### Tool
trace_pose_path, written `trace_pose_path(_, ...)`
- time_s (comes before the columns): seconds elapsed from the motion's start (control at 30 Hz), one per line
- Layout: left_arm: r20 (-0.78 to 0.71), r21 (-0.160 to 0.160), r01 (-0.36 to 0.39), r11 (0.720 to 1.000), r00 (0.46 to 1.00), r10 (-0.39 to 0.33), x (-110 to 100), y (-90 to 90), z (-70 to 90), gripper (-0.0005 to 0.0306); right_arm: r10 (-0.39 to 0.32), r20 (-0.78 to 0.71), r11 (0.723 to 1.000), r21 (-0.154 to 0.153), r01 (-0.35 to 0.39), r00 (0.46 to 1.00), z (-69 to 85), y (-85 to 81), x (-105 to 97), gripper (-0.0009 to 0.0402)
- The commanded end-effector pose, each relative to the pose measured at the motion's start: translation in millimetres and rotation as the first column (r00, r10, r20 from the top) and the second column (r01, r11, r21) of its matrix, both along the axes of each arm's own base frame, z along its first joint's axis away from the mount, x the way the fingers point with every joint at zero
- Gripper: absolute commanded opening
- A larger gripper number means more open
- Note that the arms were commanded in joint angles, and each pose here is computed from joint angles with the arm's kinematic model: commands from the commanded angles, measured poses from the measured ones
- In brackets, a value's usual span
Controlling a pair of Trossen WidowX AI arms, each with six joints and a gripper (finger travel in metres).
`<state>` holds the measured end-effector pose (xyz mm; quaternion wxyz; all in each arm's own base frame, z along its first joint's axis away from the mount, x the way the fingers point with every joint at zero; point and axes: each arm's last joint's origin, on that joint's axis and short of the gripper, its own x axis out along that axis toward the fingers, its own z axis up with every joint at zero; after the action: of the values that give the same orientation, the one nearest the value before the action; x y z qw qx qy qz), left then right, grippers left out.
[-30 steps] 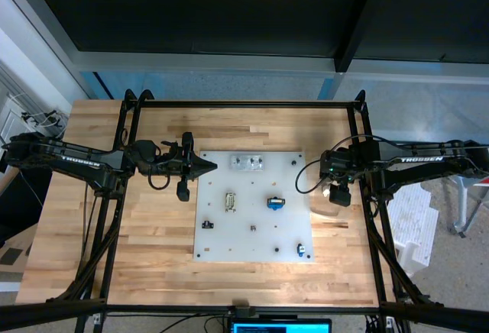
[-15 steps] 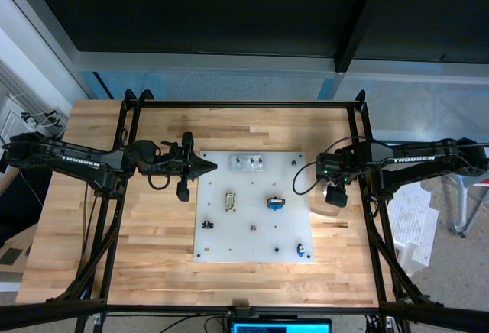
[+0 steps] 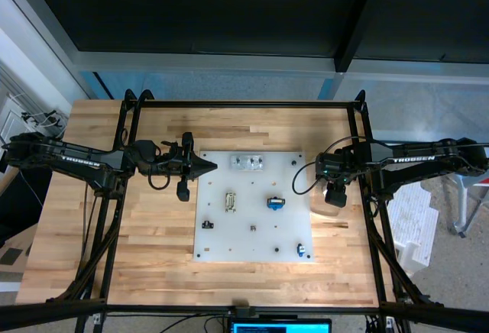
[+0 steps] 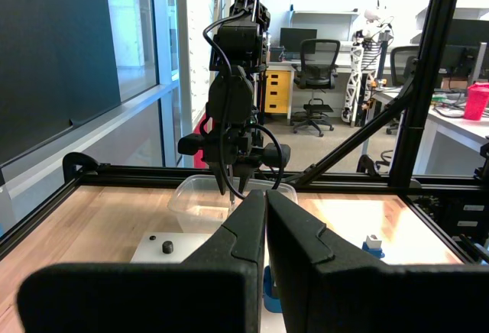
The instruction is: Pick the RJ45 connector and install on taskboard
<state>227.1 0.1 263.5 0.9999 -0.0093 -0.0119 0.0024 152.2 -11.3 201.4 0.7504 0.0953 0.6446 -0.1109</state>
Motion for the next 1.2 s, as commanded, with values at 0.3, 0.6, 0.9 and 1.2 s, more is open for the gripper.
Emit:
trace_pose_path(0.3, 0.000, 0.000, 0.000, 1.000, 1.000, 0.000, 0.0, 0.0, 0.0, 0.0000, -0.001, 0.004, 1.000, 0.000, 0.001, 1.000, 0.3, 0.0, 0.4, 0.0070)
trace_pose_path(0.6, 0.000, 0.000, 0.000, 1.000, 1.000, 0.000, 0.1, 0.1, 0.0, 0.0000, -0.001, 0.004, 1.000, 0.000, 0.001, 1.000, 0.2, 0.0, 0.4, 0.0022)
trace_pose_path(0.9, 0.000, 0.000, 0.000, 1.000, 1.000, 0.000, 0.0, 0.0, 0.0, 0.0000, 0.000, 0.005, 1.000, 0.001, 0.000, 1.000, 0.5, 0.0, 0.5, 0.0001)
trace_pose_path(1.2, 0.000, 0.000, 0.000, 1.000, 1.000, 0.000, 0.0, 0.0, 0.0, 0.0000, 0.004, 0.024, 1.000, -0.002, -0.004, 1.000, 10.6, -0.2, 3.5, 0.0000)
